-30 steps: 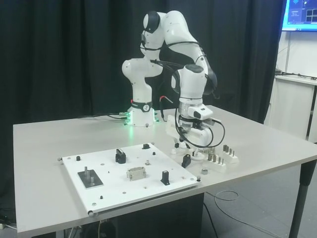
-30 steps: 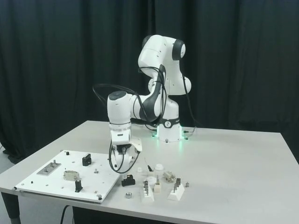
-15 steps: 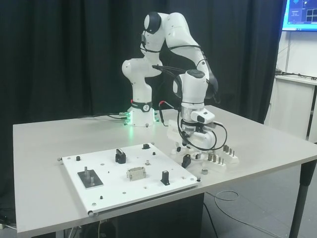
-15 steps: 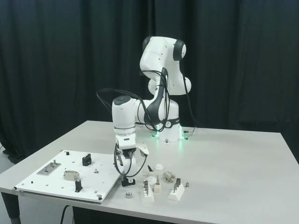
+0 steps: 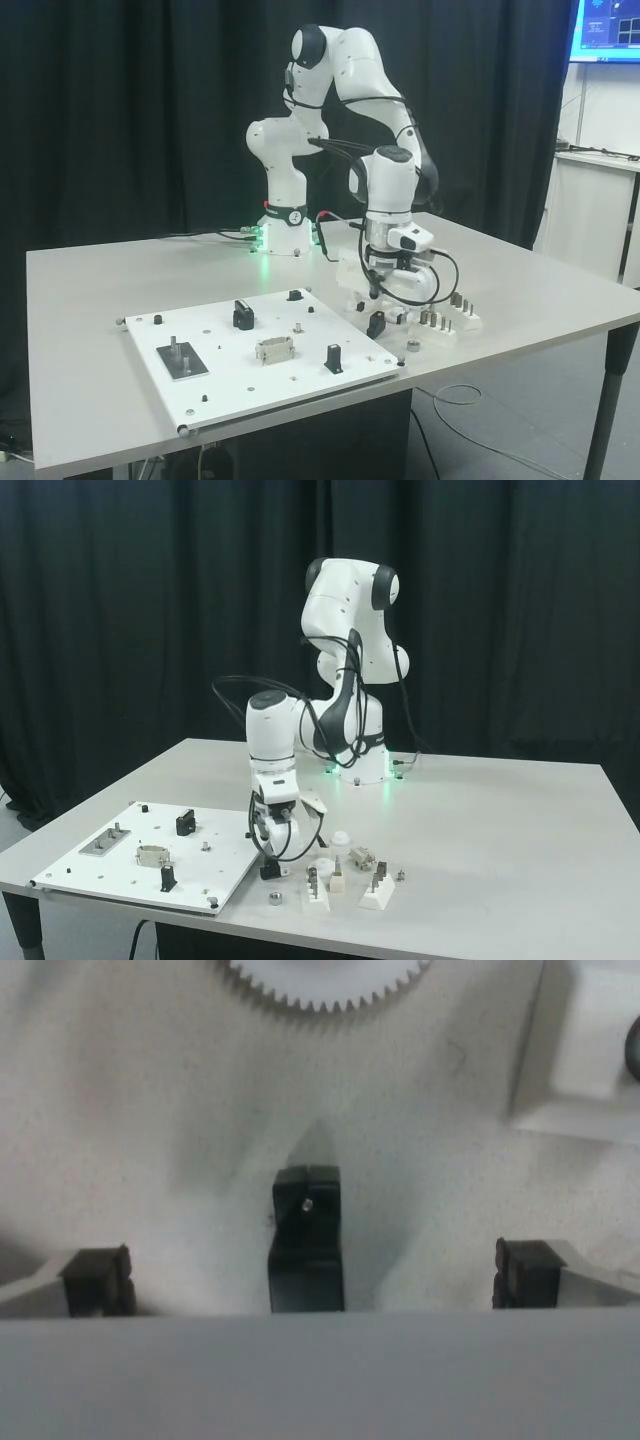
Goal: Pick D-SUB.
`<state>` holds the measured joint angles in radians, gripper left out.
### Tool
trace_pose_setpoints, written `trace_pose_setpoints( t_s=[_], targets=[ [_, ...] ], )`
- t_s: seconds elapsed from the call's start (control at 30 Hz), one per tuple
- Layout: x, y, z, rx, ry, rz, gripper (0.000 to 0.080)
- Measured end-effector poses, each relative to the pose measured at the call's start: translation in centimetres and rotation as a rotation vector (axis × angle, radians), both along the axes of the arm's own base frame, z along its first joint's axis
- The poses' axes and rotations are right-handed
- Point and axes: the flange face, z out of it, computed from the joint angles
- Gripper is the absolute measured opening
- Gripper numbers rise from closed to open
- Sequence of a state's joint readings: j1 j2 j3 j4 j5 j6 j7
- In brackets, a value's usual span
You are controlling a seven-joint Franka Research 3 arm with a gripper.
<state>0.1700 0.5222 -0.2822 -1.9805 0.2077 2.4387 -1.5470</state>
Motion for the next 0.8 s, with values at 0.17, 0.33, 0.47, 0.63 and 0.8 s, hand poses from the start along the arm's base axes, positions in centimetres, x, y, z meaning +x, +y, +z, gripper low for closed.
trace_pose_setpoints(
  t_s=[0.17, 0.33, 0.47, 0.63, 0.8],
  targets=[
    [-0.24, 0.04, -0.34, 0.001, -0.012, -0.008, 0.08],
    [-0.43, 0.0, -0.55, 0.007, -0.017, -0.02, 0.08],
    [-0.57, 0.0, -0.71, 0.005, -0.02, -0.02, 0.08],
    [-0.63, 0.08, -0.8, 0.004, -0.023, -0.018, 0.08],
    [-0.51, 0.27, -0.76, -0.001, -0.04, -0.001, 0.08]
  ],
)
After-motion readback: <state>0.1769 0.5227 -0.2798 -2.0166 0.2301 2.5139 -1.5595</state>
